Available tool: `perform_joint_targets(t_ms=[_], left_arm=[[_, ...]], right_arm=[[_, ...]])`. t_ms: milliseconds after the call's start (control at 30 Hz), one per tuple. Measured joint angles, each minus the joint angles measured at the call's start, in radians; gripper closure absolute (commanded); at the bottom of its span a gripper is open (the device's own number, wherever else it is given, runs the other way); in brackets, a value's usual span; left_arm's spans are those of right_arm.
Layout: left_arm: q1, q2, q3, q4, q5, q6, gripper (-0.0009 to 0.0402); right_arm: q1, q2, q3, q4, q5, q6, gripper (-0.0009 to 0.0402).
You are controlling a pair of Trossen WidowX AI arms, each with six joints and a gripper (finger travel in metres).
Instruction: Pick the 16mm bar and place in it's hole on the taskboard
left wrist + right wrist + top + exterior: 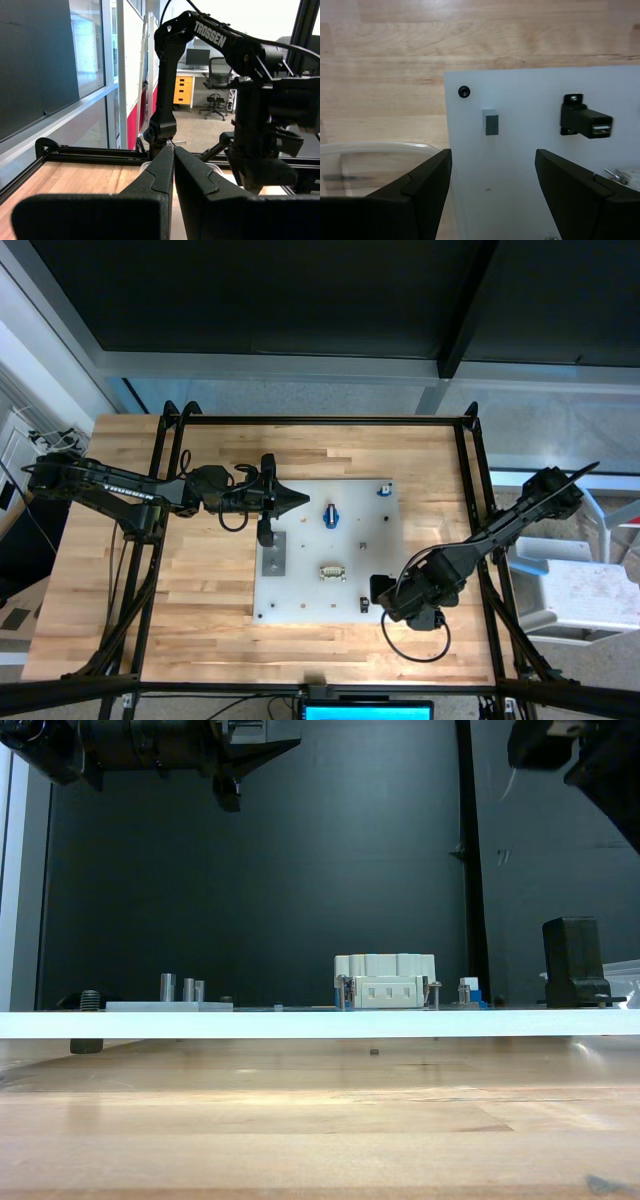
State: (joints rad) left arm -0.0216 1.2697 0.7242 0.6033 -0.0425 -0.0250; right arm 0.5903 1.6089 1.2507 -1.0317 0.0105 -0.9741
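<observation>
Bar: one of three upright pegs (167, 988) on one grey plate (140, 1006) (which, I cannot tell). Two claws: left claw (300, 499) pinched together, empty, above the board (300, 585); right claw (492, 160) spread, empty, over its near corner.

The matte black left arm (110, 490) carries white lettering along its forearm, and a black cable loop (232, 520) hangs at the wrist. The left gripper (173, 155), at the far-left edge of the flat white board (300, 600), has two black wedge-shaped fingers tapering to a point. The matte black right arm (510, 520) has a slim forearm, a white "TROSSEN" marking (212, 34) and a second black cable loop (418, 648). The right gripper (492, 170), over the board's near-right corner, has two broad black fingers with bevelled inner faces.
</observation>
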Motion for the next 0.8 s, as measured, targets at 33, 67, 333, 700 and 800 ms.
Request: perform_joint_targets(t_ms=[33,67,333,700,800], left_arm=[[0.0,0.0,0.0,0.0,0.0,0.0,0.0393],[0.0,0.0,0.0,0.0,0.0,0.0,0.0393],[0.0,0.0,0.0,0.0,0.0,0.0,0.0393],[0.0,0.0,0.0,0.0,0.0,0.0,0.0393],[0.0,0.0,0.0,0.0,0.0,0.0,0.0393]], right_arm=[[0.0,0.0,0.008,-0.005,0.0,0.0,0.017],[0.0,0.0,0.014,-0.008,0.0,0.0,0.0172],[0.001,0.0,0.019,-0.012,0.0,0.0,0.0184],[0.001,0.0,0.019,-0.012,0.0,0.0,0.0185],[0.001,0.0,0.019,-0.012,-0.003,0.0,0.0185]])
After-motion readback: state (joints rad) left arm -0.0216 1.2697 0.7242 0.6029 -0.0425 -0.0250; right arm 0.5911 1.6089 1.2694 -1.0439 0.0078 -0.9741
